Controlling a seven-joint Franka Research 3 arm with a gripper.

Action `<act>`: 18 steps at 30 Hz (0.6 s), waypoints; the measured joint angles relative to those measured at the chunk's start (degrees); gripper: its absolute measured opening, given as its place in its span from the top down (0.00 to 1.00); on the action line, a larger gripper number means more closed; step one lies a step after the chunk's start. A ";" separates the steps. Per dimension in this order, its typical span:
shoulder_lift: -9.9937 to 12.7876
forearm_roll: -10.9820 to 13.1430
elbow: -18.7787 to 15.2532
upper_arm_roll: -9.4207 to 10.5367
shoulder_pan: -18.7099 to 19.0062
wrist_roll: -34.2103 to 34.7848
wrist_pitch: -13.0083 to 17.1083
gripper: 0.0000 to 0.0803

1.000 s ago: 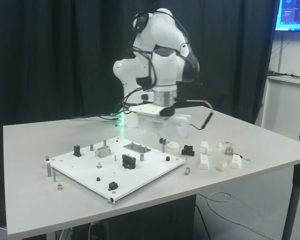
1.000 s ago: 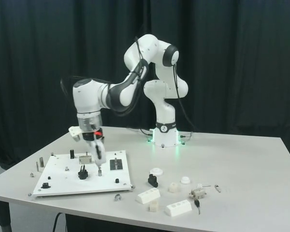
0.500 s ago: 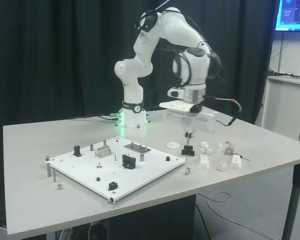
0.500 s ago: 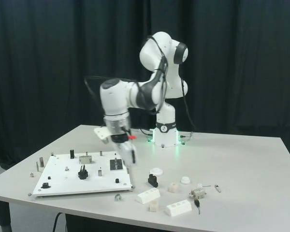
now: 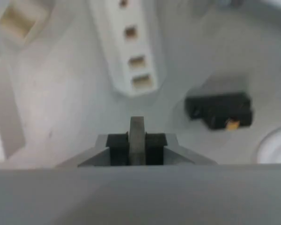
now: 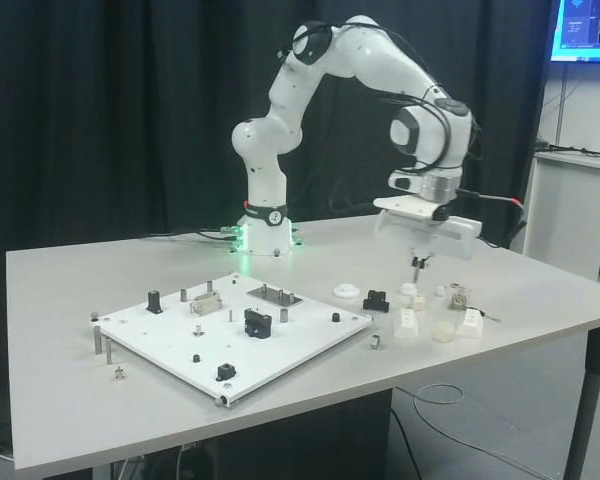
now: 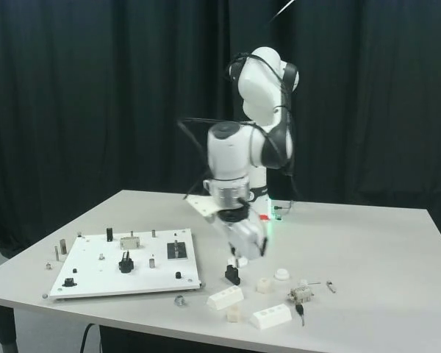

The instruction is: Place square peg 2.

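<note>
In the wrist view my gripper (image 5: 136, 149) is shut on a slim grey square peg (image 5: 136, 136) that stands upright between the black pads. Below it lies a long white block (image 5: 131, 47) with a row of square holes, and a black connector (image 5: 218, 108) sits beside it. In the first room view the gripper (image 6: 416, 264) hangs above the loose parts, away from the white board (image 6: 230, 330). The second room view has the gripper (image 7: 234, 256) just above the black connector (image 7: 231, 275) and near the white block (image 7: 225, 297).
The white board carries several pegs and black fittings (image 6: 257, 322). Loose white blocks (image 6: 407, 323) and a second long block (image 7: 272, 315) lie near the table's front edge. A white round part (image 5: 276, 145) rests close to the connector. A metal connector (image 7: 300, 296) lies further out.
The arm has swung from above the white board across to the loose parts beside it, carrying the peg. The gripper has stayed shut.
</note>
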 joint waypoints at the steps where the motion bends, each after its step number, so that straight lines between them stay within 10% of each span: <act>1: -0.02 -0.21 -0.03 0.31 0.45 0.36 0.00 0.91; 18: -0.89 -1.70 -2.65 5.41 7.46 1.61 1.63 0.91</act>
